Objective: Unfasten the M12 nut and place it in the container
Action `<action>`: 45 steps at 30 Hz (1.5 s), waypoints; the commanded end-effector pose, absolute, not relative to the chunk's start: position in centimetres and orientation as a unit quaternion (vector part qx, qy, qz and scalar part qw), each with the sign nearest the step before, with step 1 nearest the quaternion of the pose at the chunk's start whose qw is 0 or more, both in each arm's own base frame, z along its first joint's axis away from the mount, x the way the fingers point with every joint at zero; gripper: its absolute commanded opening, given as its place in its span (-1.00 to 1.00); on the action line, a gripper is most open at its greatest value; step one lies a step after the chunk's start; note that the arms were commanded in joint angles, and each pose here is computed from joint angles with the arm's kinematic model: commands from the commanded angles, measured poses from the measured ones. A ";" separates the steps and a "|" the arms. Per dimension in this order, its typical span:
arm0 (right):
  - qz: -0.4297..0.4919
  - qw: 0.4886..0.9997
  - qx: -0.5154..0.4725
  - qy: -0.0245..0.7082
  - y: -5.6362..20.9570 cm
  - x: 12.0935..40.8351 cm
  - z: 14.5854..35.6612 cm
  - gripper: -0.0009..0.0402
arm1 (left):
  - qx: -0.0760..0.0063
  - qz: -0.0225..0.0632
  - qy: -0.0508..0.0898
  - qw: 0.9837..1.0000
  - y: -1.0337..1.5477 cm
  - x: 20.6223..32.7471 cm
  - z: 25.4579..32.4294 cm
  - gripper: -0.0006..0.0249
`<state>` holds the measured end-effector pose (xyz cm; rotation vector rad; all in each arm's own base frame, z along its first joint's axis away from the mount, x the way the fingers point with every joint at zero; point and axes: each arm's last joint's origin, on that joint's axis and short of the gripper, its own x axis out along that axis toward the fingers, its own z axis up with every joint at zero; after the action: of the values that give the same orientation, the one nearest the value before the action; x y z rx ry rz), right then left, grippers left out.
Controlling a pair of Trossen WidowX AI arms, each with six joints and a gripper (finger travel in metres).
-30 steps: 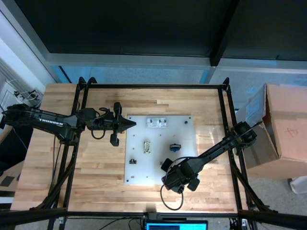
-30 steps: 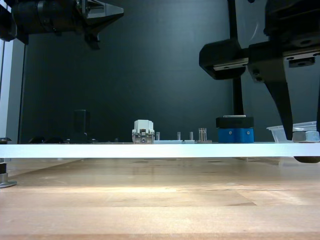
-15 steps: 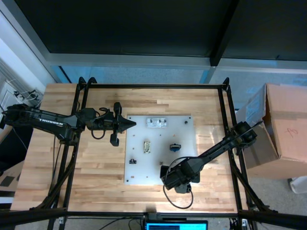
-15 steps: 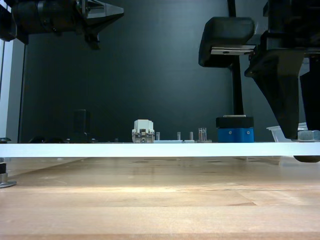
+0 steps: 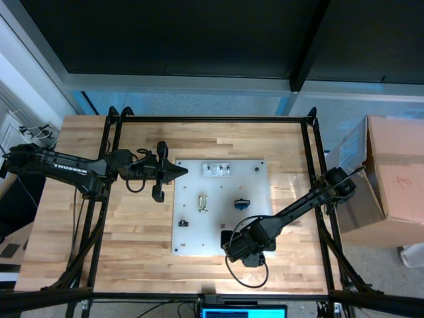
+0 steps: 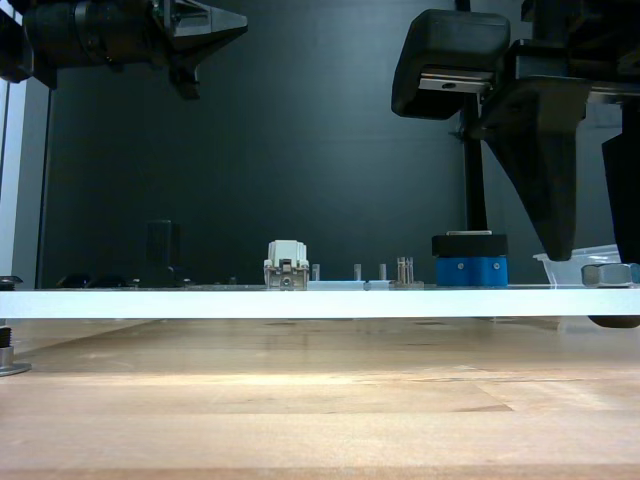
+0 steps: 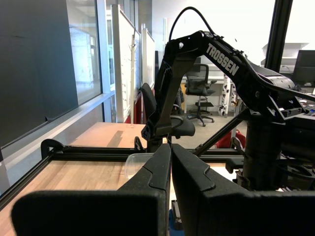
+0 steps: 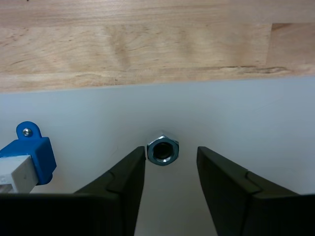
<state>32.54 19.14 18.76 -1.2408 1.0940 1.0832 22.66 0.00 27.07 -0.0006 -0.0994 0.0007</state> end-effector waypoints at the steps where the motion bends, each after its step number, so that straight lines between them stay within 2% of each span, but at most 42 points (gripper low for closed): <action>1: 0.446 0.559 -0.505 0.483 19.1 32.2 18.8 -0.10 | 0.000 0.001 -0.050 0.999 0.01 22.7 27.08 -0.95; 5: 0.384 0.616 -0.424 0.541 18.8 31.5 19.9 -0.08 | 0.000 0.001 -0.050 0.999 0.01 22.7 27.08 -0.95; 9: 0.300 0.684 -0.274 0.606 18.9 31.0 20.7 -0.22 | 0.000 0.001 -0.050 0.999 0.01 22.7 27.08 -0.95; 13: 0.223 0.711 -0.145 0.651 19.4 30.7 20.5 -0.54 | 0.000 0.001 -0.050 0.999 0.01 22.7 27.08 -0.95; 17: 0.140 0.726 -0.055 0.671 19.5 30.8 20.2 -0.98 | 0.000 0.001 -0.050 0.999 0.01 22.7 27.08 -0.95; 20: 0.075 0.738 -0.003 0.670 19.4 30.9 19.9 -0.91 | 0.000 0.001 -0.050 0.999 0.01 22.7 27.08 -0.95; 24: 0.024 0.748 0.049 0.662 19.4 31.0 19.5 -0.96 | 0.000 0.001 -0.050 0.999 0.01 22.7 27.08 -0.95; 33: 0.013 0.757 0.088 0.647 19.5 31.1 18.2 -0.96 | 0.000 0.001 -0.050 0.999 0.01 22.7 27.08 -0.95; 45: 0.004 0.751 0.078 0.656 19.2 30.9 18.0 -0.96 | 0.000 0.001 -0.050 0.999 0.01 22.7 27.09 -0.95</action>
<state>30.90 19.15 17.97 0.1745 1.4319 0.0070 22.66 0.00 27.07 -0.0006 -0.0994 0.0007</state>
